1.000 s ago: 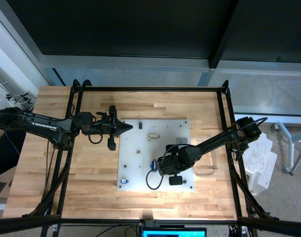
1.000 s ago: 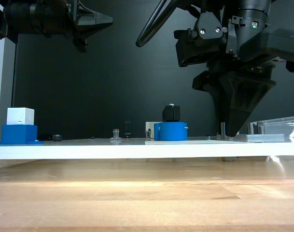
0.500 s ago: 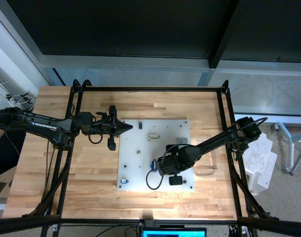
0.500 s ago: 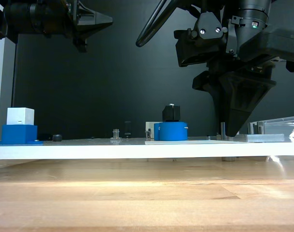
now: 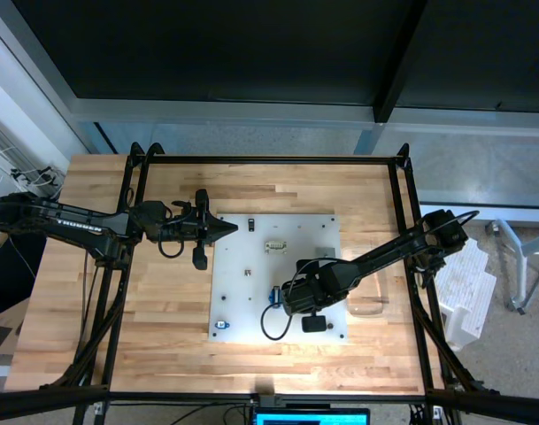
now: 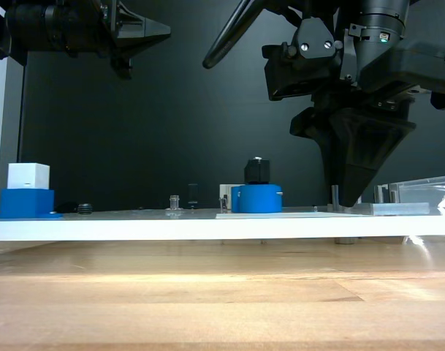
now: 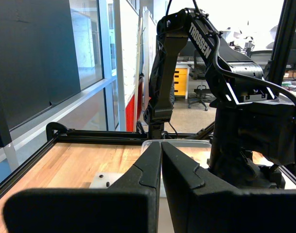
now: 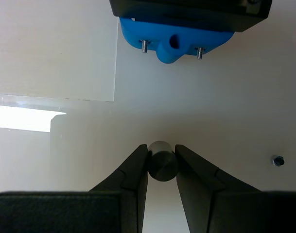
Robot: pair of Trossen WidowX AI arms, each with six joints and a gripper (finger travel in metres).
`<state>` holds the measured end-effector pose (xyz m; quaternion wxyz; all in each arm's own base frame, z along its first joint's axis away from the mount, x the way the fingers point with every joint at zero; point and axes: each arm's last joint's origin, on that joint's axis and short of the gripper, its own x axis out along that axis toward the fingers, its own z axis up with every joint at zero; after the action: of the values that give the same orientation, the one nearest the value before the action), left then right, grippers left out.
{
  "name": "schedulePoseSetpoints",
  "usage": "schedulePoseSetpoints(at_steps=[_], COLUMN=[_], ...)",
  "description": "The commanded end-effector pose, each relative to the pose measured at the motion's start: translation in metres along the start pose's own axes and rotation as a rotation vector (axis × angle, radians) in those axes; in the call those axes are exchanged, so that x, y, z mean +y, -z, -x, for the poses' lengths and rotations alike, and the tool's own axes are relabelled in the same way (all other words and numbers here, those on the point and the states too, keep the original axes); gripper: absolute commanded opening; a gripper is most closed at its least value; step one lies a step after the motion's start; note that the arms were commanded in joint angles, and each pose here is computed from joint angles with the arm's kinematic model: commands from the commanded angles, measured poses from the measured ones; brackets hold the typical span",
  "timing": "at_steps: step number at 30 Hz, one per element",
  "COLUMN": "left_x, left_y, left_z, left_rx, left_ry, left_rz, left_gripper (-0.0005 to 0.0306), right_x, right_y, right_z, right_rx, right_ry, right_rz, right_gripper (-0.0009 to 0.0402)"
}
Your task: Remove the 16mm cylinder and place in the container
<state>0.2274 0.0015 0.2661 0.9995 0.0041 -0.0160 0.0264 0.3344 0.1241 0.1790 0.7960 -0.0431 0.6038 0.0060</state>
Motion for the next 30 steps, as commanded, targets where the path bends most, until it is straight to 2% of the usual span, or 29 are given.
schedulePoseSetpoints(at_steps=[1,30], left_x=[0.0,0.0001], left_y=[0.0,0.0], left_z=[0.0,0.0], left_rx=[0.0,0.0], left_ry=[0.0,0.0], left_rz=[0.0,0.0], left_gripper=[0.0,0.0], right_x=[0.0004,0.0007], right_y=[-0.0016,-0.0028], right_z=[0.0004,0.0014], right_rx=[-0.016,-0.03], right_ry=[-0.004,-0.008], right_rz=[-0.003,-0.005], right_gripper=[0.0028,0.0027])
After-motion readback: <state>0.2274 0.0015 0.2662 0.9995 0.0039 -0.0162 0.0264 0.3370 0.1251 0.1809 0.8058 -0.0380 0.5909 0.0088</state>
